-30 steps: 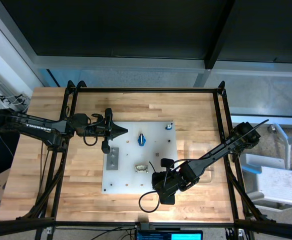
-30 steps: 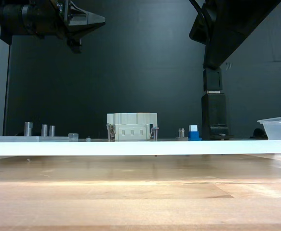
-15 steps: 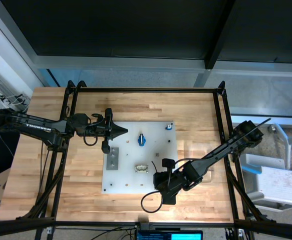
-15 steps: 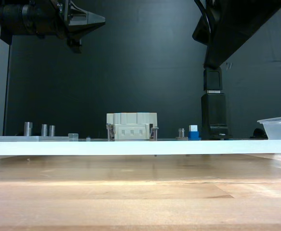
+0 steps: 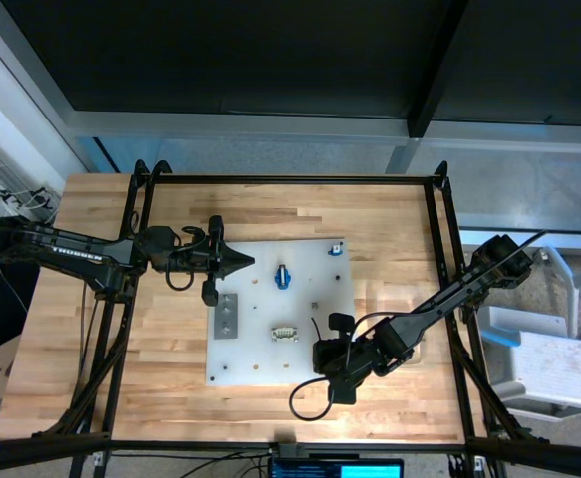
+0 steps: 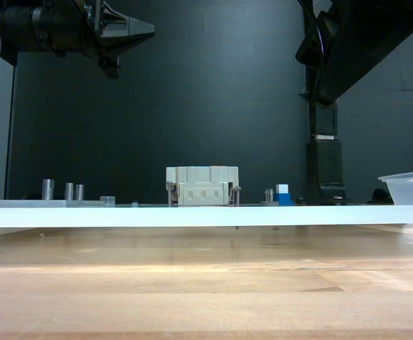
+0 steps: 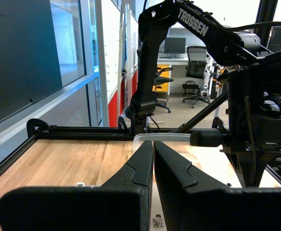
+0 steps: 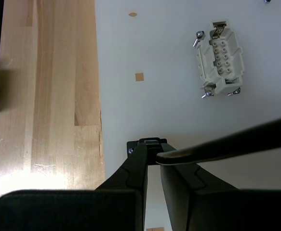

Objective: Remove the USB connector from the USB hub and place in the container

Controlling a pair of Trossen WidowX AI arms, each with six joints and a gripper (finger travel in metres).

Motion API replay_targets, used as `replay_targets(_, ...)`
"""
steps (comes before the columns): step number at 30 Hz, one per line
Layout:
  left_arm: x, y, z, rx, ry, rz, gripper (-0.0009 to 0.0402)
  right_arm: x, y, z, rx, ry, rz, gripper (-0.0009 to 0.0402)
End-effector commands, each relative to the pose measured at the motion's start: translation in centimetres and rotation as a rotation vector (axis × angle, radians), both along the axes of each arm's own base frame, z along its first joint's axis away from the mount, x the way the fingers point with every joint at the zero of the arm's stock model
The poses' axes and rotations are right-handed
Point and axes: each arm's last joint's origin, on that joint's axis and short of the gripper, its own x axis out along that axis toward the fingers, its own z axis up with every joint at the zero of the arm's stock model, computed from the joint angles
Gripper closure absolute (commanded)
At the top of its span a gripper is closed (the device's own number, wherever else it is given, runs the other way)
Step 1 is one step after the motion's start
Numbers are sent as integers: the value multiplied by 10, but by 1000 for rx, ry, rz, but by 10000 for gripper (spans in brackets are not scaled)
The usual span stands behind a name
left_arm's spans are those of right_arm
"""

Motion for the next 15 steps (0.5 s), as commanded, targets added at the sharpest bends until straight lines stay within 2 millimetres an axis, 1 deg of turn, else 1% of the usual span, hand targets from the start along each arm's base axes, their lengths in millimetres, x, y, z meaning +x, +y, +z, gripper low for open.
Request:
replay_targets(1,0,0,0,0,0,0,392,4,3,0,23,1,8,393)
replay_targets(9,0,0,0,0,0,0,392,16,3,2,24,48,67,393)
replay_targets(15,0,0,0,0,0,0,392,27,2,8,-35,98,103,393)
